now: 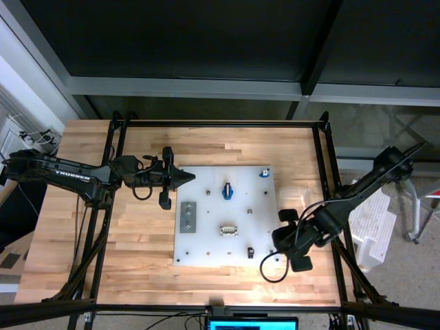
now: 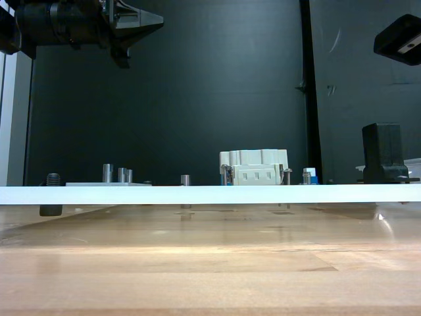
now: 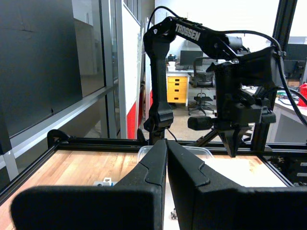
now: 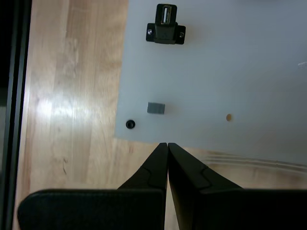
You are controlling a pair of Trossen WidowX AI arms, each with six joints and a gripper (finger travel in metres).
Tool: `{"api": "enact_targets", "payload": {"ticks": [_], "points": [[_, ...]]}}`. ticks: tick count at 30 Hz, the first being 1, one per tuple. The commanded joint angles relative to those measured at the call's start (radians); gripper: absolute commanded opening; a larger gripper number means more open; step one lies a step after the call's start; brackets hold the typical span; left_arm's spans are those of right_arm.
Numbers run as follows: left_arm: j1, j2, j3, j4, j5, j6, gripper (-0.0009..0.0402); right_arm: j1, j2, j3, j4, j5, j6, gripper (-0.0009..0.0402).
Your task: Remove the 16mm bar from the taskboard and place in the container
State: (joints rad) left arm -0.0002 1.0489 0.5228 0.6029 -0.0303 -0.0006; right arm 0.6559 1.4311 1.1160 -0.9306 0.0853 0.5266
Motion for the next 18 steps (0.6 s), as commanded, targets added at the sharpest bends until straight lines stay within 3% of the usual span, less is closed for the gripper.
{"api": "enact_targets", "payload": {"ticks": [1,5,18], "points": [[0.000,0.000,0.000,0.000,0.000,0.000,0.0000,0.001,0.039,0.032,0.000,0.000,0.029,0.0000],[0.000,0.000,0.000,0.000,0.000,0.000,0.0000,0.002,0.087,0.067,-0.001,0.000,0.080,0.0000],[0.000,0.000,0.000,0.000,0.000,0.000,0.0000,0.004,0.181,0.141,-0.002,0.000,0.079,0.0000]]}}
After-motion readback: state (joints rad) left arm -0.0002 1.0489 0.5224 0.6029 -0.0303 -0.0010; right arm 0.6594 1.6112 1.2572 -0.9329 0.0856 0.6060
